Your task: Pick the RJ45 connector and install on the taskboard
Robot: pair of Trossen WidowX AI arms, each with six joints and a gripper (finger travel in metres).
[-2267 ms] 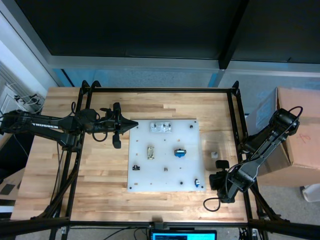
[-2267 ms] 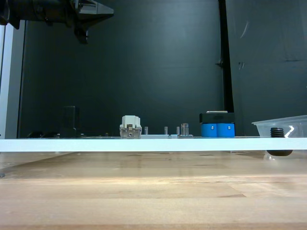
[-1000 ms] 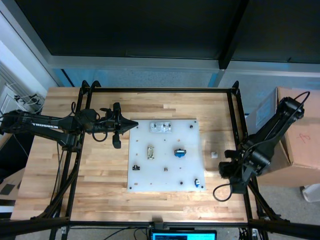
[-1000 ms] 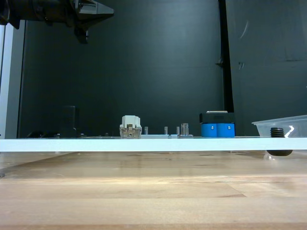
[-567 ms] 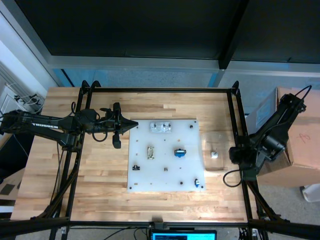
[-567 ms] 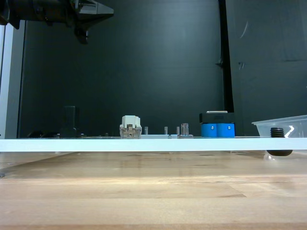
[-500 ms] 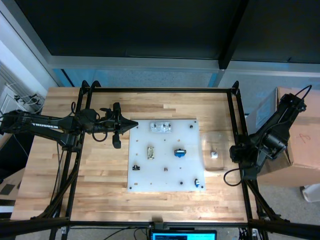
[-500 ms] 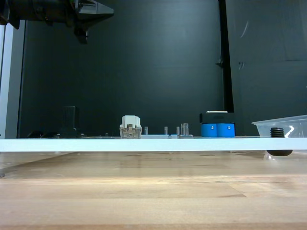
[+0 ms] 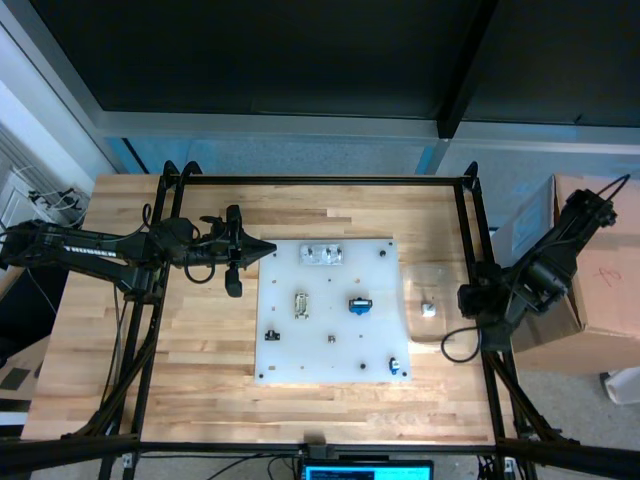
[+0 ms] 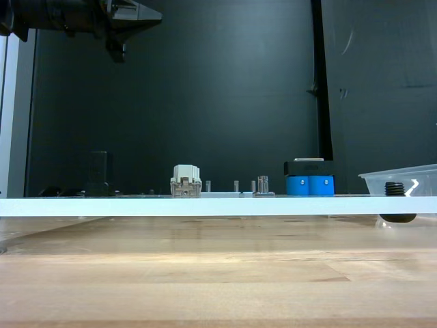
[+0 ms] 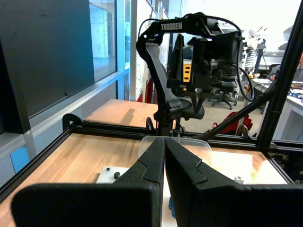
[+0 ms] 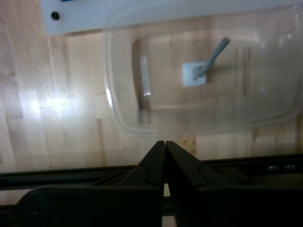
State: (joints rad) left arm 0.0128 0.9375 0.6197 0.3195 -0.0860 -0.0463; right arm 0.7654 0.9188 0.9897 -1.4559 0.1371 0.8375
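A: We log the left gripper (image 9: 266, 250) raised just off the taskboard's (image 9: 320, 360) left edge. Its fingers are pressed together on nothing, and we judge it parked out of the way.
B: Agreed. The RJ45 connector (image 12: 195, 74) lies free in the clear tray (image 12: 111, 101), ahead of the right gripper (image 12: 165, 143) and clear of any seat.
A: Right gripper's fingers?
B: Together and empty, hovering just short of the tray. We judge it is lining up, and it must spread them before descending.

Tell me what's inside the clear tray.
The white RJ45 connector lies free in the clear tray, nothing covering it. Right gripper hovers just outside the tray's rim, left gripper high by the board, both jaws shut.
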